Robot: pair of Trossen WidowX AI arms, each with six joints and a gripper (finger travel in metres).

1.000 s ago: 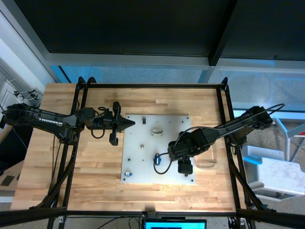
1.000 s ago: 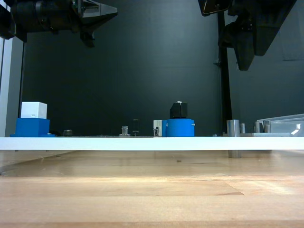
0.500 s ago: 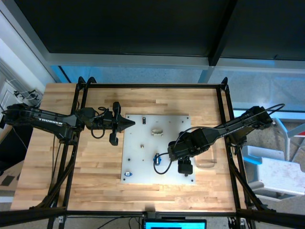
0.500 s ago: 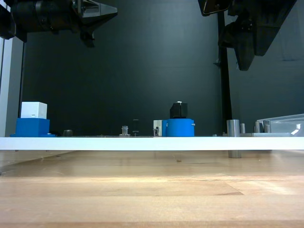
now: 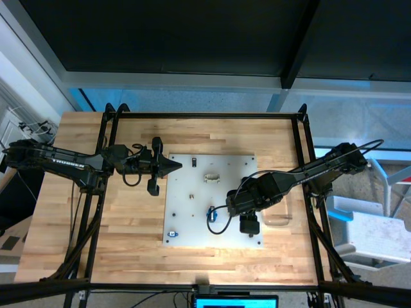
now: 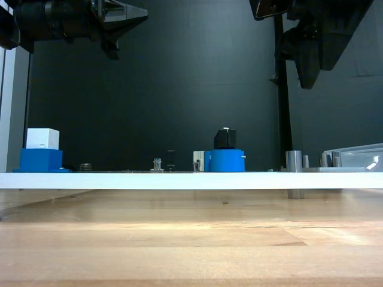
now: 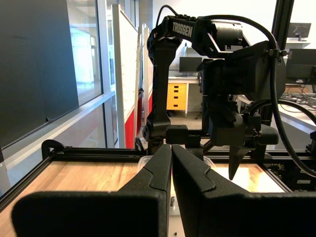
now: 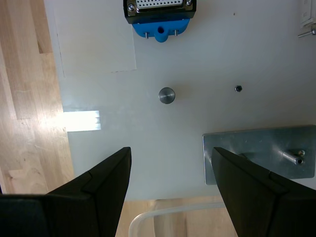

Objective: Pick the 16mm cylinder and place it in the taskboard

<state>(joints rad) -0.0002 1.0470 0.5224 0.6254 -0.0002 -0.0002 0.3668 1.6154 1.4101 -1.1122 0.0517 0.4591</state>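
Observation:
The 16mm cylinder (image 8: 167, 95) is a small round metal peg standing upright in the white taskboard (image 8: 98, 49), just below the blue connector (image 8: 160, 24). In the low view the 16mm cylinder (image 6: 294, 173) passes through the taskboard (image 6: 179, 180) and pokes out beneath it. My right gripper (image 8: 170, 153) hangs open well above the peg, with nothing between its fingers; the same right gripper (image 5: 248, 224) is over the taskboard (image 5: 192, 218) at its near right. My left gripper (image 5: 173, 165) is shut and empty, held high at the board's left edge; in its own wrist view the left gripper (image 7: 171, 153) points level across the table.
A grey metal block (image 8: 259, 153) lies on the board beside the peg. A clear plastic tray (image 5: 279, 215) sits on the wood off the board's right edge. A blue base with a white cube (image 6: 42, 149) stands at the board's near left corner. Black frame rails ring the table.

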